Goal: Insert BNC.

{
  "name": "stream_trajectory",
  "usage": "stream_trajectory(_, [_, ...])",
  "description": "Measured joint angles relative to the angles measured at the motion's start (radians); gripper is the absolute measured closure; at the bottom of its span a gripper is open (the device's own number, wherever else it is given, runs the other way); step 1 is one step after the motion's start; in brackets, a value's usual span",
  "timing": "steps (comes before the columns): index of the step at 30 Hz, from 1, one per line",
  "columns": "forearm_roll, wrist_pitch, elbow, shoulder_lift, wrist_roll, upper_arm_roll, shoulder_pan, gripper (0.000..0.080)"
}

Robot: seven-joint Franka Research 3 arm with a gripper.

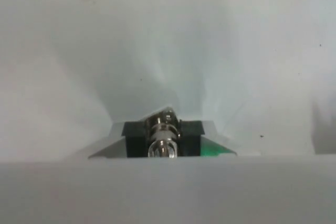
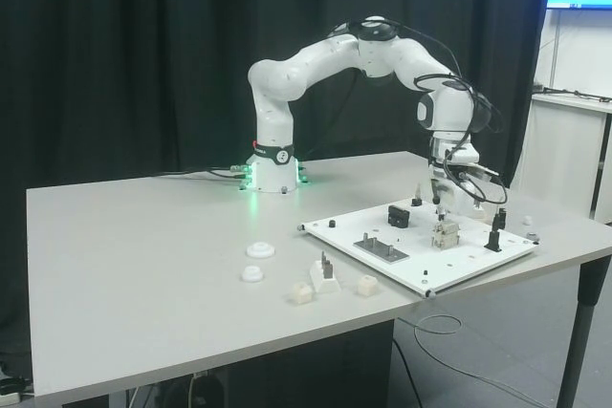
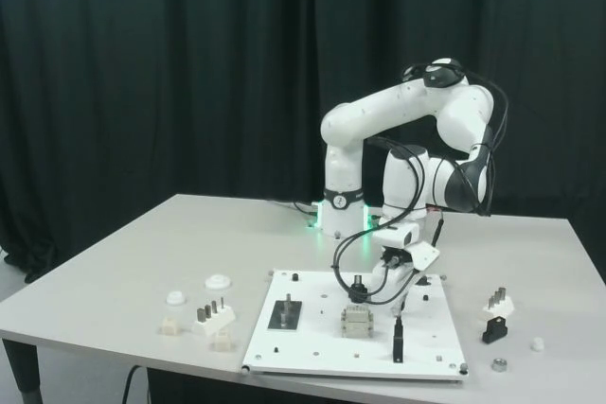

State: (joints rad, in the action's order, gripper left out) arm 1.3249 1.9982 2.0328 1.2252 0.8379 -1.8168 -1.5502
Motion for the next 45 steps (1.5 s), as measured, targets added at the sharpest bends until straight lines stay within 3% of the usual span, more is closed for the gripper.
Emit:
stream_trajectory(13, [0.000,-0.003,0.000,0.000,-0.019,0.002,0.000,0.0678])
stream_trajectory(45, [0.000,-0.002,-0.002,0.001,-0.491,0.000,-0.002,0.0678])
